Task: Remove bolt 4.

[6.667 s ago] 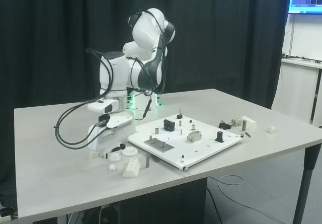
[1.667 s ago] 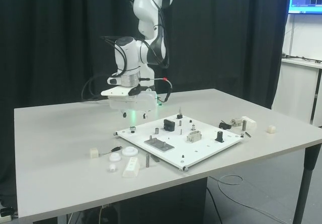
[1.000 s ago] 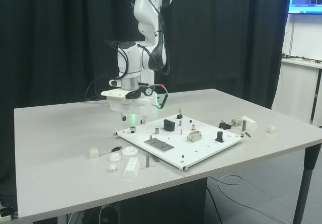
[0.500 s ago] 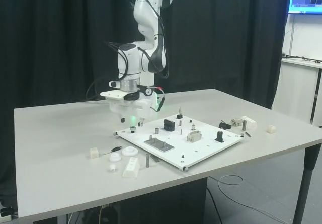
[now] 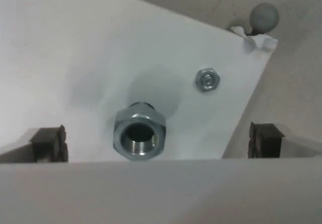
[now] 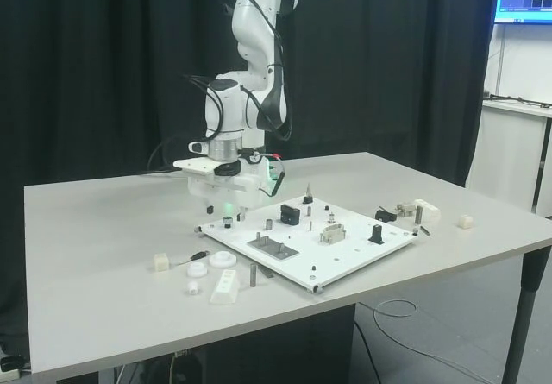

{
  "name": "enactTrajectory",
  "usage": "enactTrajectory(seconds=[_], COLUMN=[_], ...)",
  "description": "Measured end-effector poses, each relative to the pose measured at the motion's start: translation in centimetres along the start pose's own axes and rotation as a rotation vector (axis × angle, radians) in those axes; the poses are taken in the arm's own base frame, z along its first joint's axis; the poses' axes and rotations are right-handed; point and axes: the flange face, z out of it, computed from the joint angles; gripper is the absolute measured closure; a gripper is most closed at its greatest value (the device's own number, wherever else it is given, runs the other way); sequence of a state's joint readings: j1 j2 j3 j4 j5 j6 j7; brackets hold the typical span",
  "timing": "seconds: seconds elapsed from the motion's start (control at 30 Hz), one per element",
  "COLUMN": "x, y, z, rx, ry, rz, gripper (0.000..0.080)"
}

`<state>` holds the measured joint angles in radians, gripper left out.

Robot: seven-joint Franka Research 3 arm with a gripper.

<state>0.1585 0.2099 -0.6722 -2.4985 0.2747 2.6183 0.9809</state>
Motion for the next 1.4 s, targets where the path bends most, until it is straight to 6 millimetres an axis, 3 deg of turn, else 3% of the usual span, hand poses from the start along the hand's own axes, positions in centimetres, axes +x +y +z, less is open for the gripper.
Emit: enactTrajectory(seconds=[0.5,1.4], x=[-0.5,-0.3], y=[-0.1,0.1], z=[1.2,0.9], rx=[-0.012,-0.002], ry=[0.025,0.021], rz=[-0.009,-0.007], gripper=[0.0003,0.0003])
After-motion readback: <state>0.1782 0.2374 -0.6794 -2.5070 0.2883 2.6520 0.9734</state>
